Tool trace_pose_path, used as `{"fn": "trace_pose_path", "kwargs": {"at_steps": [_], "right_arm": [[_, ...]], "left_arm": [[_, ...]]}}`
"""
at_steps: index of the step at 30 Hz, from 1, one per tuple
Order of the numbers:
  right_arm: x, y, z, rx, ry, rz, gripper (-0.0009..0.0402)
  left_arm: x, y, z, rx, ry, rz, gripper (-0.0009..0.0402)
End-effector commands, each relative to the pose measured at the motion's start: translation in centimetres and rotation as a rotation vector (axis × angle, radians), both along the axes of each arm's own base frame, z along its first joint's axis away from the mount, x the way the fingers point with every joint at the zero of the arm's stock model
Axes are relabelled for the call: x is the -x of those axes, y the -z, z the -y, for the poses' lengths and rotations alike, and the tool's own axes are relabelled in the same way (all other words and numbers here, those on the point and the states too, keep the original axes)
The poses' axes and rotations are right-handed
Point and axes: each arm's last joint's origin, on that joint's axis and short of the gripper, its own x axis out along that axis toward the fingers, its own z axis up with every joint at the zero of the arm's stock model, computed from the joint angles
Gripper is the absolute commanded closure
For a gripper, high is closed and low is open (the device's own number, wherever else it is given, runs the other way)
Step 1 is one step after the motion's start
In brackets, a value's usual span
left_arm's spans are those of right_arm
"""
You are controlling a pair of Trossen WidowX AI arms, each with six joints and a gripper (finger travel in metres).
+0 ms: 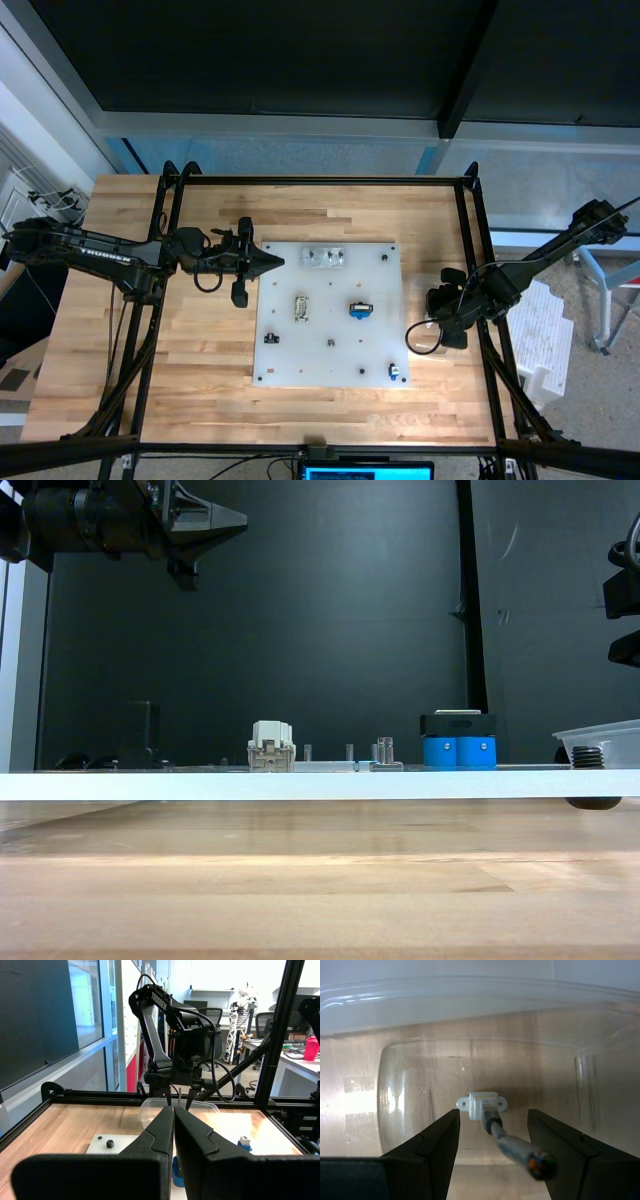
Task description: Pick the RJ45 connector and install on taskboard
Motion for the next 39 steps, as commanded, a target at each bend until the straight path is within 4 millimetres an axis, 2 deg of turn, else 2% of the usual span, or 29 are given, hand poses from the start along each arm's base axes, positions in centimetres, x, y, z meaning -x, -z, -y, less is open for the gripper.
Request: {"fn": "trace_pose_path", "kwargs": {"at_steps": [1, 19, 36, 39], "right_arm": [[-0.04, 0.12, 0.02, -0.006, 0.002, 0.000, 0.0217], [-0.05, 0.24, 0.04, -0.002, -0.009, 0.002, 0.0298], [-0.11, 0.13, 0.00, -0.003, -0.016, 0.008, 0.0395], [-0.15, 0.02, -0.02, -0.005, -0.016, 0.011, 0.0390]], "left_arm": [[-0.01, 0.01, -0.01, 0.000, 0.000, 0.000, 0.0393], [-0.01, 0.01, 0.00, 0.000, 0.000, 0.000, 0.0393], [-0.01, 0.01, 0.00, 0.000, 0.000, 0.000, 0.0393], [-0.01, 0.01, 0.00, 0.000, 0.000, 0.000, 0.0393]]}}
